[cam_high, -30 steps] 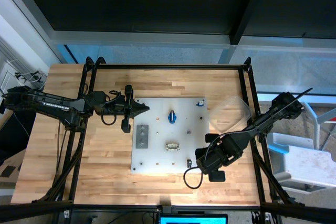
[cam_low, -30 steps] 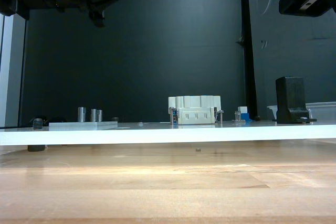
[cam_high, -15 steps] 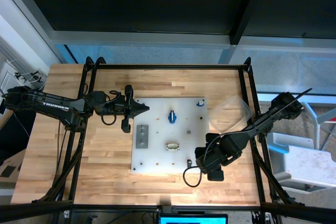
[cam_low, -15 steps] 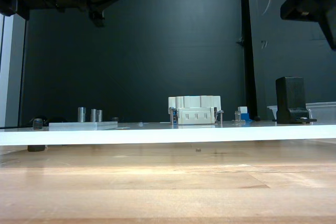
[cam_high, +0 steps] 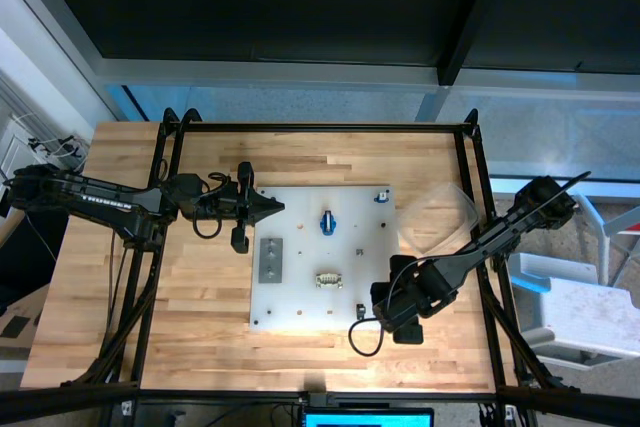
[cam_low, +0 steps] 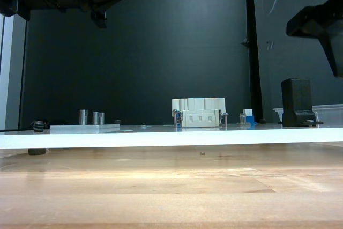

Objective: Pick the 16mm bar from the taskboard and place it in the container

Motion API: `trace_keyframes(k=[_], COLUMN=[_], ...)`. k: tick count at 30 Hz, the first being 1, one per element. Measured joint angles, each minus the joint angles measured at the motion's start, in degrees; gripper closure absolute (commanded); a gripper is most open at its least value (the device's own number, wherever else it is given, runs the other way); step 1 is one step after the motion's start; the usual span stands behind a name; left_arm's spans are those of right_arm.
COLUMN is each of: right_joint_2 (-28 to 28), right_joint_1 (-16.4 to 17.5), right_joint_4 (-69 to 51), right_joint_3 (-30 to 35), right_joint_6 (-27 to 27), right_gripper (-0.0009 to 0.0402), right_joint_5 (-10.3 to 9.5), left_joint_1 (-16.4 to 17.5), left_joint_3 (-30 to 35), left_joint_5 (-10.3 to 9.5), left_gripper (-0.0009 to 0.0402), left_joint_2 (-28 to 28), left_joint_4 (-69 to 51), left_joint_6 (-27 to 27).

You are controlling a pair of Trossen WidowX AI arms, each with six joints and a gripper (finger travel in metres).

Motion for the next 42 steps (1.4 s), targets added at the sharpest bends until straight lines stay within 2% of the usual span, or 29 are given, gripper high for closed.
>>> trace_keyframes(k=[10,28,42], right_joint_2=[2.6,2.9,2.9], right_joint_1=[0.3,1.0,1.4], right_joint_4=[1.8,8.2,9.0], right_joint_3=[-0.7,-5.7,-6.2], right_joint_6=[-1.0,-1.0,-1.0], right_gripper=[0.0161,0.0164,0.0219], right_joint_5=[0.44,0.74,0.37], left_joint_1=[0.0,0.0,0.0], left_joint_3=[0.0,0.0,0.0], left_joint_5=[-0.02,-0.02,-0.02], left_gripper=[0.0393,0.0393,0.0393], left_joint_2=[0.0,0.0,0.0], left_joint_4=[0.0,0.0,0.0], left_joint_6=[0.0,0.0,0.0])
